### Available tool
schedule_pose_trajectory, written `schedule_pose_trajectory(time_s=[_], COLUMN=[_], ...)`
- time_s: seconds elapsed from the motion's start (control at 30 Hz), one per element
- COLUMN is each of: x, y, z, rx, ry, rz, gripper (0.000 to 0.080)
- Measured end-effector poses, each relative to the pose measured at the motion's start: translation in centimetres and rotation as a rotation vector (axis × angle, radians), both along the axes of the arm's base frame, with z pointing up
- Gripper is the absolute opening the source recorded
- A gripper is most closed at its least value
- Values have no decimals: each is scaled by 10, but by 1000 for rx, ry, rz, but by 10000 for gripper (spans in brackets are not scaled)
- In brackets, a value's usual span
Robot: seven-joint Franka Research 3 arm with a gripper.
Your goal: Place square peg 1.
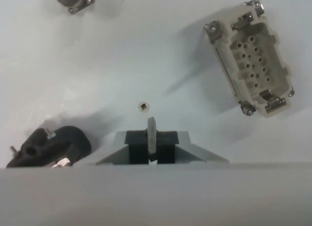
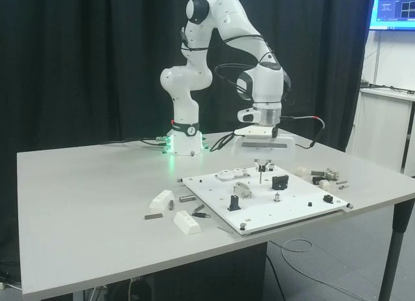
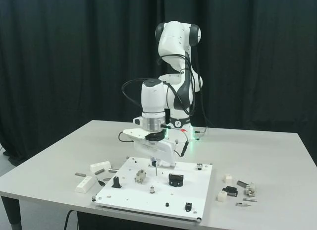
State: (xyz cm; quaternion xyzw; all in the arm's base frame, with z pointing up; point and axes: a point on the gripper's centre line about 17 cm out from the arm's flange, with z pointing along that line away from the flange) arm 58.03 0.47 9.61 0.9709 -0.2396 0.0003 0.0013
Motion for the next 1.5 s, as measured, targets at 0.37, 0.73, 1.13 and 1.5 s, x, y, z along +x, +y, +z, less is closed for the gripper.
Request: schedule_pose_trajectory(time_s=[0.37, 0.73, 1.13, 1.5], x=[3, 5, 7, 11], y=[0, -1, -2, 21], z=[3, 6, 8, 24], rx=[-2, -3, -4, 5], ry=[-4, -7, -10, -26], rz=[3, 4, 4, 40], gripper=[31, 31, 31, 30])
